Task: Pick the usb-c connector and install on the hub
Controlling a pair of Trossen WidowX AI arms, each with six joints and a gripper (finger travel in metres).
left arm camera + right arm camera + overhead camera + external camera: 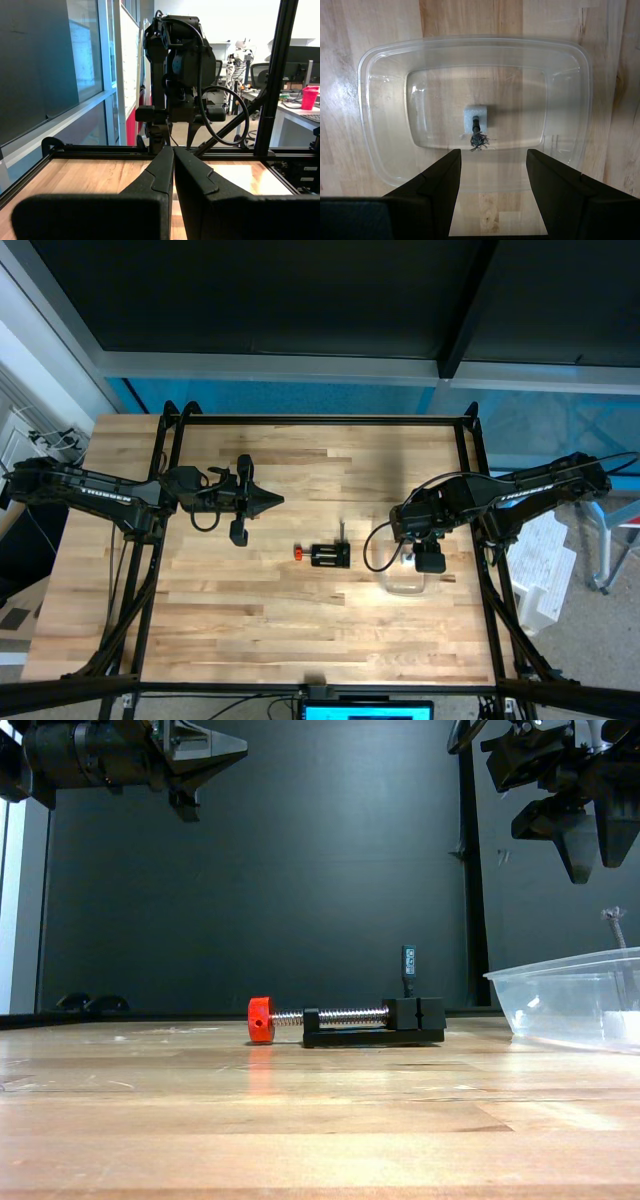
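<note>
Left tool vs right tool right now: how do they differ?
Left tool is shut, right tool open. Left tool points level, inward over the table's left side; right tool points down over the clear tray holding the usb-c connector. Both hang above the table, holding nothing.

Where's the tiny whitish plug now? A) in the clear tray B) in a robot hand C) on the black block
A: the usb-c connector lies in the clear tray, the open right hand hovering above it; the shut left hand hangs over the table at left.
</note>
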